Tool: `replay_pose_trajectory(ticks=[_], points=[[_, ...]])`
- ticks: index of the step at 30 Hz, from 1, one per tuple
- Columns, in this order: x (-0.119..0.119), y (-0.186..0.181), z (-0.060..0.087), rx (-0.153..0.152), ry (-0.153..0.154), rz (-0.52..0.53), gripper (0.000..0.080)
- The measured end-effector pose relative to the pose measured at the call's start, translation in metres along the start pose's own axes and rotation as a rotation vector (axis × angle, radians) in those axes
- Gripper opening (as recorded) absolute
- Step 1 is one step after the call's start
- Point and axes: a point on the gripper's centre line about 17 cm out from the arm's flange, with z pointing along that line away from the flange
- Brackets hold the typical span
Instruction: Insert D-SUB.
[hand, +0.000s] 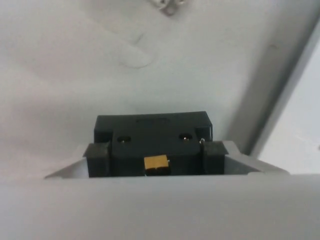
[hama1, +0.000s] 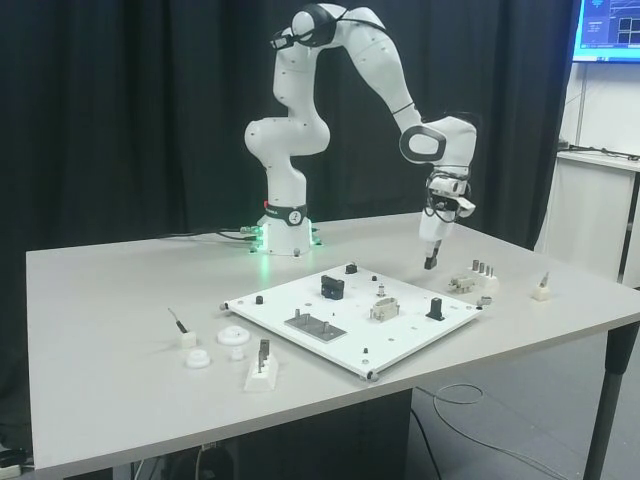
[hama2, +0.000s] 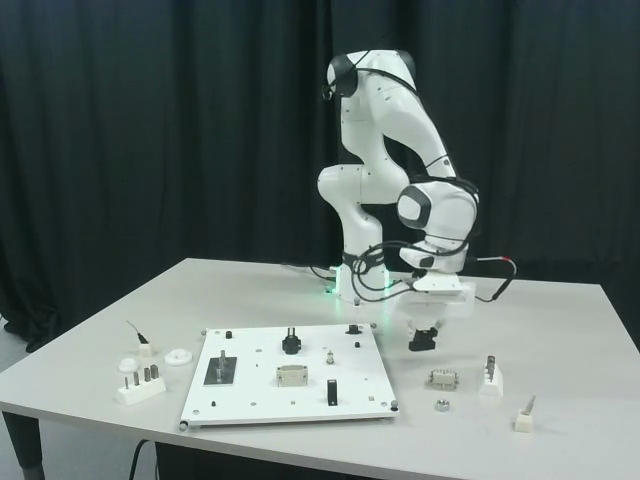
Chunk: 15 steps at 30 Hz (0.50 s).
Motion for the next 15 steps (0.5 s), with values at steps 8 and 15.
replay_pose_trajectory(ticks=[8,15], points=[[0.001,0.044,-0.023,-0.04,-0.01,0.091,0.038],[-0.004,0.099,-0.044,-0.092,-0.026,0.175,0.038]])
